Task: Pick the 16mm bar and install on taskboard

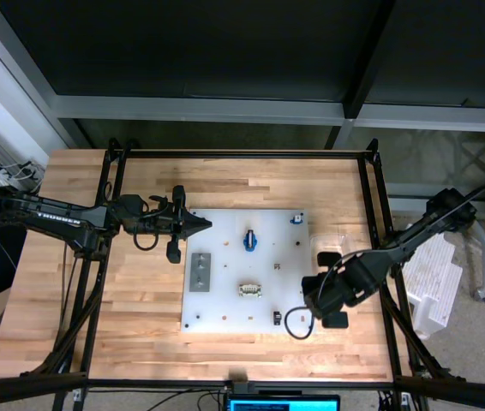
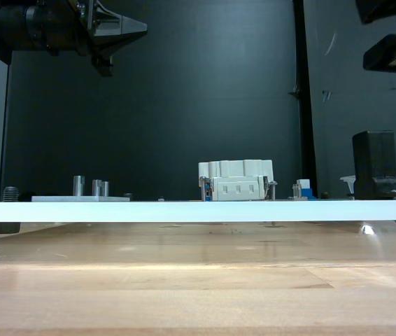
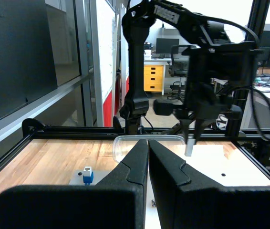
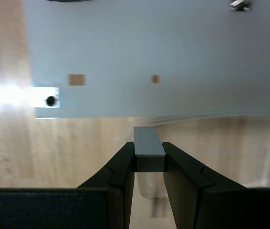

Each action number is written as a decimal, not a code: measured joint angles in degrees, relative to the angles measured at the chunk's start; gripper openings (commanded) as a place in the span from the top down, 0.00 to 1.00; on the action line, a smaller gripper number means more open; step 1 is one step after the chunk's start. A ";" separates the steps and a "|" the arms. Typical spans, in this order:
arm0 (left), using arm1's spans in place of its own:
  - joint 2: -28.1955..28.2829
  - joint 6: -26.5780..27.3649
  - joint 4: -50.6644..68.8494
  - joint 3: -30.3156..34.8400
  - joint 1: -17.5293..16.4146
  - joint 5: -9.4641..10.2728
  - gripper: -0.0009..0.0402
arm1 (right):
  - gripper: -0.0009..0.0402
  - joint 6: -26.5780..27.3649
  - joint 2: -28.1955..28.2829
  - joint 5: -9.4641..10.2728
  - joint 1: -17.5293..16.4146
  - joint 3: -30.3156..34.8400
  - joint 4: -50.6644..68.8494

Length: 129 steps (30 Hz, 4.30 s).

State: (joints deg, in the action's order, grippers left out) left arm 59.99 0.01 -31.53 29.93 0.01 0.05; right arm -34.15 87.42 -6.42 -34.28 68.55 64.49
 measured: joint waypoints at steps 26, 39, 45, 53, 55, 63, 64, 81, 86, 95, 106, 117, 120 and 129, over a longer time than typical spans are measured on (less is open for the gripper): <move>0.00 0.00 0.00 0.00 0.00 -0.02 0.98 | 0.98 -4.83 12.59 -0.28 -5.03 7.80 -5.46; 0.00 0.02 0.00 0.02 0.00 0.00 0.98 | 0.98 -5.44 14.25 -1.53 -5.11 7.80 -6.93; 0.00 0.00 0.00 0.00 0.00 -0.02 0.98 | 0.98 -5.44 14.27 -1.53 -5.09 7.80 -6.93; 0.00 0.00 0.00 0.02 0.00 -0.02 0.98 | 0.98 -5.44 14.27 -1.55 -5.09 7.56 -6.95; 0.00 0.00 0.02 0.00 0.00 0.00 0.98 | 0.98 -5.44 14.27 -1.55 -5.07 7.41 -7.02; 0.00 0.00 0.00 0.02 0.00 -0.02 0.98 | 0.98 -5.66 14.27 -1.77 -5.07 6.93 -7.63; 0.00 0.00 0.00 0.02 0.00 0.00 0.98 | 0.98 -5.68 14.27 -1.75 -5.07 6.86 -7.93; 0.00 0.00 0.00 0.02 0.00 0.00 0.98 | 0.98 -5.66 14.27 -1.99 -5.07 6.23 -8.22; 0.00 0.00 0.00 0.02 0.00 0.00 0.98 | 0.98 -5.66 14.27 -2.16 -5.07 6.14 -8.44; 0.00 0.00 0.00 0.00 0.00 0.00 0.98 | 0.98 -5.66 14.27 -2.16 -5.07 6.12 -8.68; 0.00 0.02 0.00 0.02 0.00 0.00 0.98 | 0.98 -5.66 14.27 -2.12 -5.07 6.12 -8.41; 0.00 0.00 0.00 0.02 0.00 -0.02 0.98 | 0.98 -5.66 14.27 -1.97 -5.07 6.12 -8.46; 0.00 0.00 0.00 0.00 0.00 -0.02 0.98 | 0.98 -5.66 14.27 -1.97 -5.09 6.12 -8.59; 0.00 0.00 0.00 0.00 0.00 -0.02 0.98 | 0.98 -5.66 14.27 -1.99 -5.09 6.12 -8.68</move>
State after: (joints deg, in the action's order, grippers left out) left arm 59.99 0.01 -31.53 29.93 0.01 0.03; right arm -39.81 101.69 -8.40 -39.38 74.67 55.81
